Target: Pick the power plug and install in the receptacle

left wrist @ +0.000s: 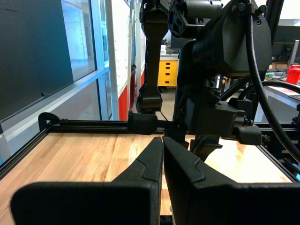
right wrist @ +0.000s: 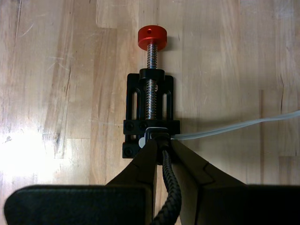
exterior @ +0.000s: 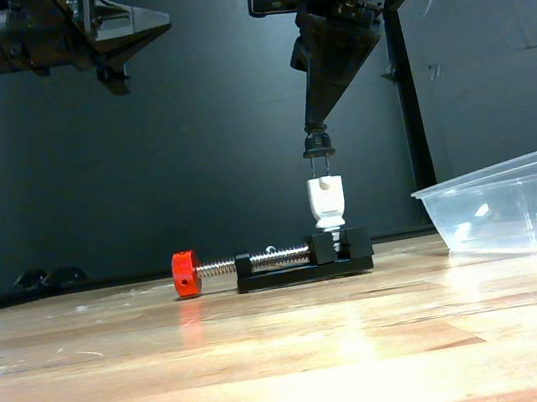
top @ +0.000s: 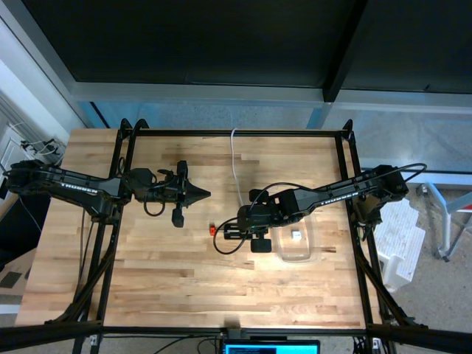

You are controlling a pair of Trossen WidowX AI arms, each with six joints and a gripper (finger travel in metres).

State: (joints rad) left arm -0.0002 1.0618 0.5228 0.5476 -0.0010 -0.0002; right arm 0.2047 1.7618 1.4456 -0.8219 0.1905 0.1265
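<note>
Right gripper (exterior: pixel 316 131) vertical, tips down, clamped on power plug (exterior: pixel 319 151); receptacle (exterior: pixel 326 200) directly below plug prongs, seated in mini-vise (exterior: pixel 303 262). Left gripper (exterior: pixel 158 17) horizontal, raised, well apart, fingers together, empty.

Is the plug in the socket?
No, the right end effector holds the power plug above the receptacle; the left end effector hangs aside.

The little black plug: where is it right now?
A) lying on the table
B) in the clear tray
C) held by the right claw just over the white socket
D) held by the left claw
C: the right claw grips the power plug straight above the receptacle, which it has not entered; the left claw hangs shut and empty, high at the left.
</note>
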